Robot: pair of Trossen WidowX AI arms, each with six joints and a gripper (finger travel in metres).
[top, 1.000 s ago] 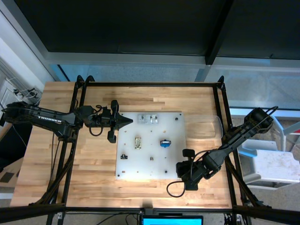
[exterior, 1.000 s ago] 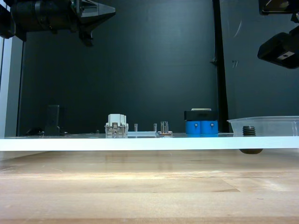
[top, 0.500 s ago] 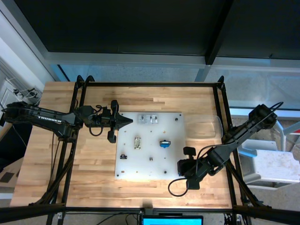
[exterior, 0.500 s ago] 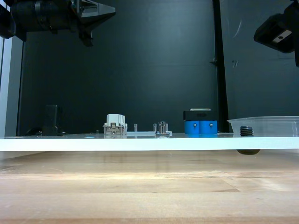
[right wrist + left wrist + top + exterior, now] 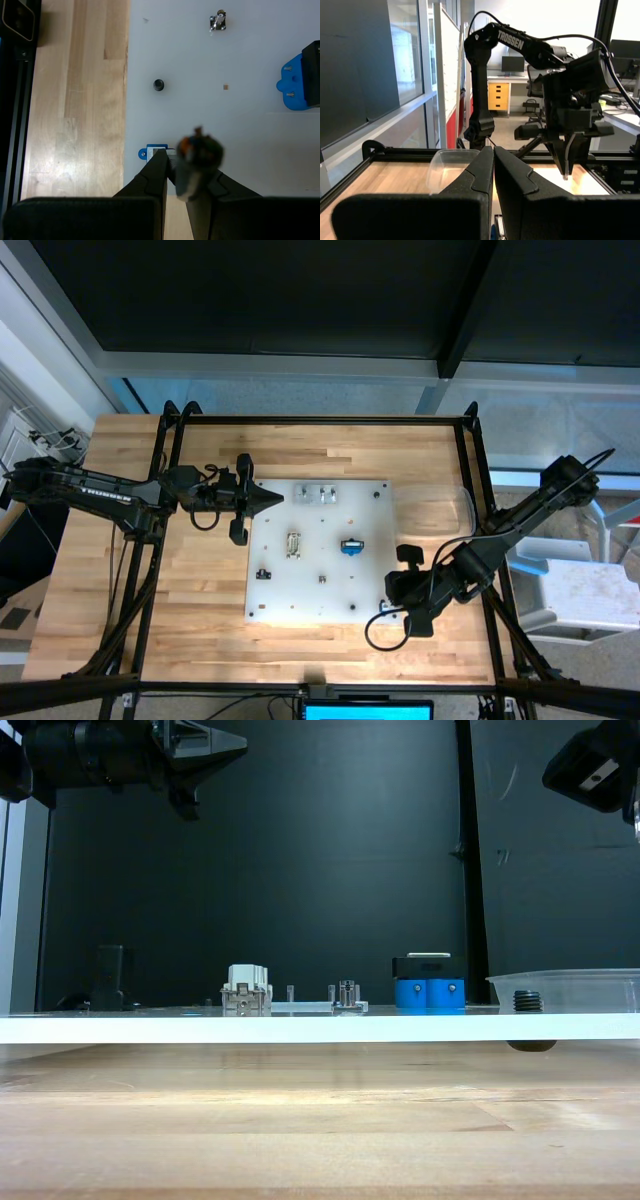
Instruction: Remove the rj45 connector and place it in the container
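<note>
The network plug (image 5: 197, 162) is clamped in the jaws of the right gripper (image 5: 179, 162), which hangs above the near right corner of the white board (image 5: 300, 590). The plug is off the board and touches nothing but the jaws. Straight below it, at the board's edge, sits a small blue socket (image 5: 152, 151), which looks empty, so I judge the pulling-out to be done and the carry to be what is left.

The plug shows only as a blur in the right wrist view: a pale body with a dark end flecked orange and blue. Its long axis seems to run along the fingers, roughly upright and pointing down at the board. Which end is the nose I cannot tell.

The move ahead turns on where the see-through tub (image 5: 447, 508) lies from those jaws. It stands on the tabletop (image 5: 200, 570) just beside the board's right edge, farther from the near edge and more to the right than the gripper, and it is well apart from the plug. Its long side runs across the table. The plug would need to go away from the near edge and outward past the board's right side, then come down inside the tub's low wall before the jaws let go.

The right arm is much the nearer one. The left gripper (image 5: 268, 498) hovers high over the board's left edge, far from the tub, with its jaws together and holding nothing.
</note>
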